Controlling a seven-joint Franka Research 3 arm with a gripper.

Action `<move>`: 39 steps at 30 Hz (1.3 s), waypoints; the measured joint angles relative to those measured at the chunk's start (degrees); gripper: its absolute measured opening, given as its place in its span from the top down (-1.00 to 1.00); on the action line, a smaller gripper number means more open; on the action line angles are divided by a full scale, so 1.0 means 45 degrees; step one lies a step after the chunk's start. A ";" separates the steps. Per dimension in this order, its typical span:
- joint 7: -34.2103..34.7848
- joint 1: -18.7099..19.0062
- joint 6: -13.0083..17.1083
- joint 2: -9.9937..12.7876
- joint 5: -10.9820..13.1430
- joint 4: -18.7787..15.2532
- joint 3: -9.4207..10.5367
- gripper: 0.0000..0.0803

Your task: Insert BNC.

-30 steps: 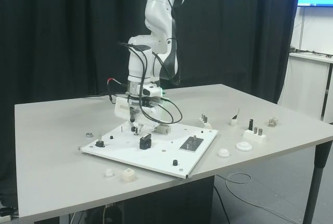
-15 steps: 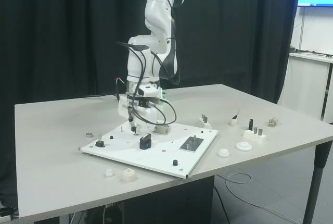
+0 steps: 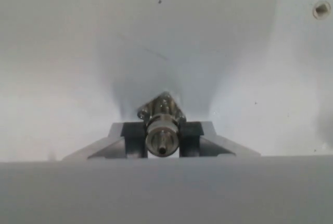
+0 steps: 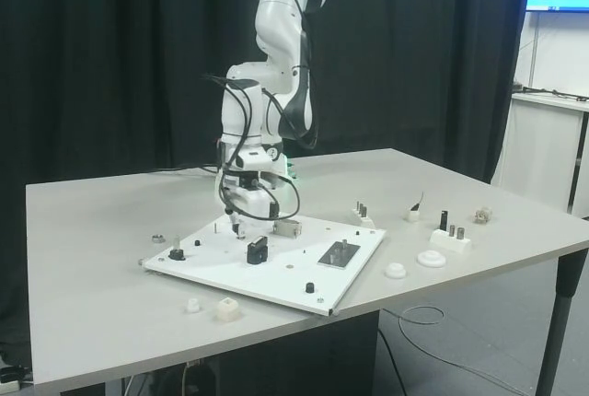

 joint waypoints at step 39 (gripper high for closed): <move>0.9040 0.0034 0.0502 -0.0223 0.2565 -0.0485 -0.0061 0.68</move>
